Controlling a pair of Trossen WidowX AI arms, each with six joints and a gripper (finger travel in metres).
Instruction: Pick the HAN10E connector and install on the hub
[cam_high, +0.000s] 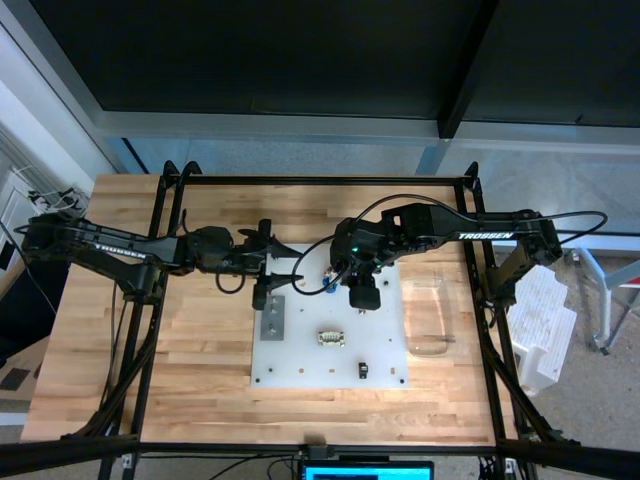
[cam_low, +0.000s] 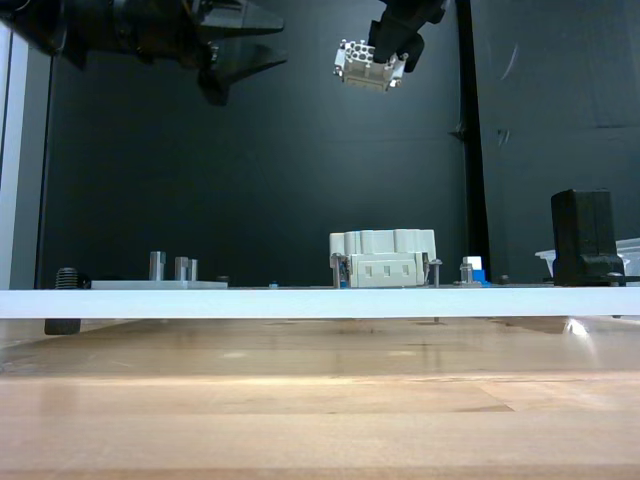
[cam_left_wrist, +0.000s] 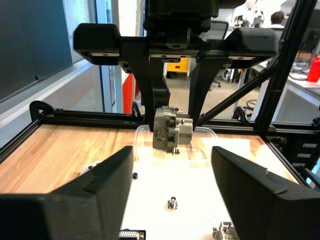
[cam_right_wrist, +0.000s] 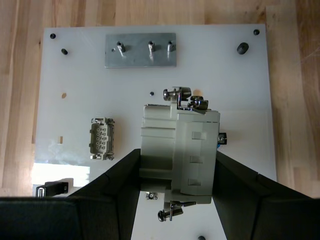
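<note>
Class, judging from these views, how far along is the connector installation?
Done: the HAN10E connector is picked up, clamped in the right gripper's jaws. In hand: it hangs high above the white plate. Left: lower it and seat it on the hub, which stands bare. The left gripper hovers open over the plate's far-left corner.

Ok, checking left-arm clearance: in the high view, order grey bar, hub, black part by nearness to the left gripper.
1. Grey bar, beside the open left gripper.
2. Hub, plate centre.
3. Black part, near edge.
Right gripper holds the connector above the plate.
</note>
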